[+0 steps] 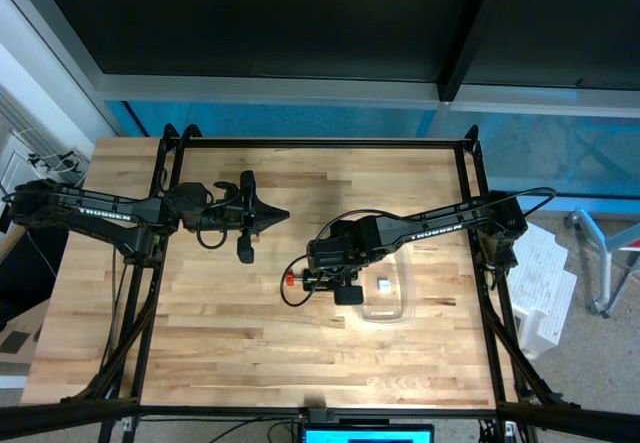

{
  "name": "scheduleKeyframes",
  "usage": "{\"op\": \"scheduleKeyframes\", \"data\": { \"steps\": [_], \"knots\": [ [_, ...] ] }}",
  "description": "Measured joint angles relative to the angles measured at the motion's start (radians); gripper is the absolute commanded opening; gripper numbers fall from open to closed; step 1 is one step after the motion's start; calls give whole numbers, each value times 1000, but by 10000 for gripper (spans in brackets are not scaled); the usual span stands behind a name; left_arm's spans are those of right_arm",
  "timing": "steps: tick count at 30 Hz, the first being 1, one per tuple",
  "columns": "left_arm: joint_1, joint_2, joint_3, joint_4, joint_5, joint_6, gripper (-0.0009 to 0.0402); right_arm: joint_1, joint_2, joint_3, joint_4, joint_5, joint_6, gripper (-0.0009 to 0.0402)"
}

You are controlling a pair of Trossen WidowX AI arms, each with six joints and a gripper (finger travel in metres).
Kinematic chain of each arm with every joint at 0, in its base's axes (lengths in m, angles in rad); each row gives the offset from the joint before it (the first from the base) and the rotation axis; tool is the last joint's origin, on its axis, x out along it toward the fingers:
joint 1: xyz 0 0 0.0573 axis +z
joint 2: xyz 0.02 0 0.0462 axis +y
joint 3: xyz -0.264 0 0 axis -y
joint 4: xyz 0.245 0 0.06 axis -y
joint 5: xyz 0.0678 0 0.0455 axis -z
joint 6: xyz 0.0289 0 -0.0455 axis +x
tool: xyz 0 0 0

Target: Pick the usb-c connector and install on the hub

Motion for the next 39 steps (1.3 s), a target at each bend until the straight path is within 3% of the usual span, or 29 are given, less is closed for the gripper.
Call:
{"op": "scheduleKeyframes", "data": {
  "steps": [10,39],
  "knots": [
    [0,0,0,0,0,0,0,1,0,-8,12,-15,-2,2],
    [0,0,0,0,0,0,0,2,3,-34,43,-16,-9,2]
  ]
}}
